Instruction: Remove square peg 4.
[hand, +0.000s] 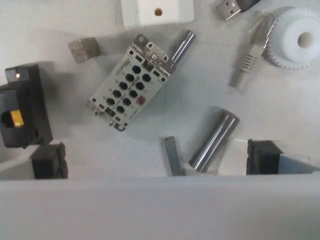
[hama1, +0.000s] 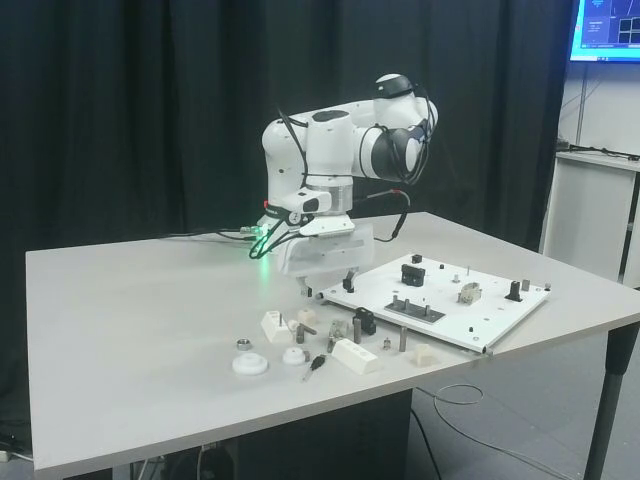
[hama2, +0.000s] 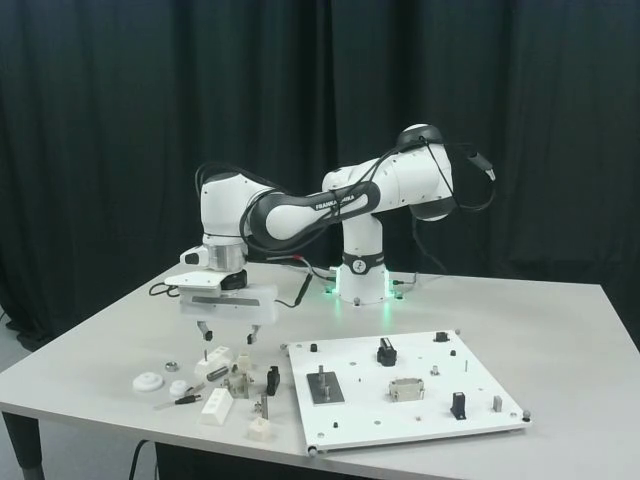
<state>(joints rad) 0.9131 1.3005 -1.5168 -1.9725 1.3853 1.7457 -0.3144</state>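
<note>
My gripper (hand: 156, 158) is open wide, its black fingertips (hand: 48, 160) far apart with nothing between them. It hovers above loose parts on the table beside the white board (hama2: 420, 420), not over the board. A thin grey square bar (hand: 172, 156) lies flat on the table almost midway between the fingertips. A shiny round cylinder (hand: 214, 141) lies right beside it. In the second room view the gripper (hama2: 228, 333) hangs a little above the parts, left of the board. A small grey peg (hama2: 497, 403) stands on the board's far corner from the gripper.
Under the gripper lie a multi-pin connector (hand: 131, 82), a white gear (hand: 300, 40), a network plug (hand: 255, 50), a USB plug (hand: 232, 7), a white block (hand: 157, 11) and a black housing (hand: 20, 107). The board (hama1: 480, 315) carries several upright parts.
</note>
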